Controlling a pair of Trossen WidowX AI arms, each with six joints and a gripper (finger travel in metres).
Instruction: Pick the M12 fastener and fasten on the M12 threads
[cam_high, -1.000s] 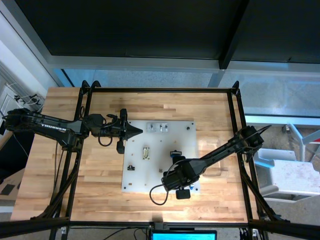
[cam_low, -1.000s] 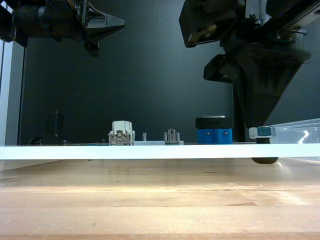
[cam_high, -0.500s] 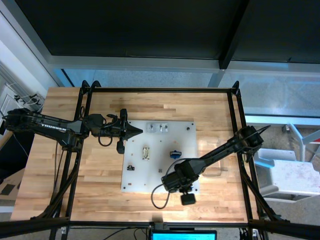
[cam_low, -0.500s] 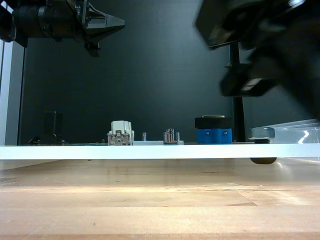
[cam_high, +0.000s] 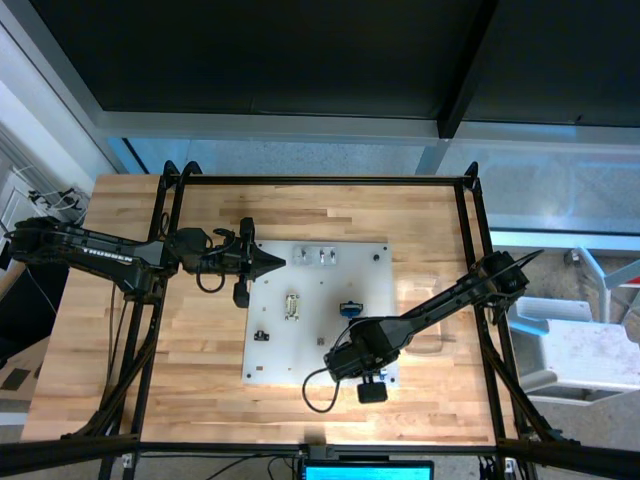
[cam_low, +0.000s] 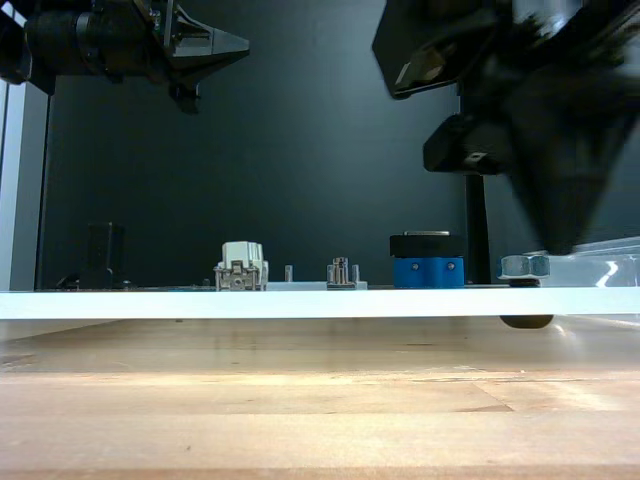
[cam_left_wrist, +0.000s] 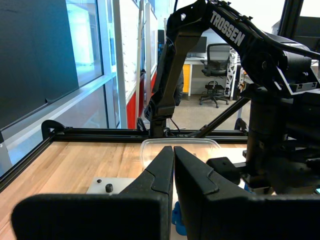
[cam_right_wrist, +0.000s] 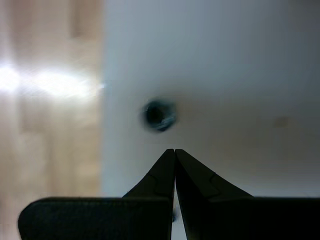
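Silver nut (cam_low: 524, 266) on its stud (cam_low: 524, 282), just beside pinched-shut, empty right gripper (cam_right_wrist: 174, 150), left gripper (cam_left_wrist: 173, 148) closed over board's (cam_high: 300, 360) far-left corner

In the high view the board (cam_high: 300, 345) lies mid-frame on the table (cam_high: 200, 340). The left gripper (cam_high: 272, 262), fingers together, hangs over the board's upper left edge. At the right of the low view the right gripper (cam_low: 561, 245), pinched closed, hangs just above and right of the nut (cam_low: 523, 266), apart from it. The nut sits on its stud (cam_low: 520, 282) near the board's right end, in front of the tray (cam_low: 600, 268). A connector block (cam_low: 428, 270) stands to its left.
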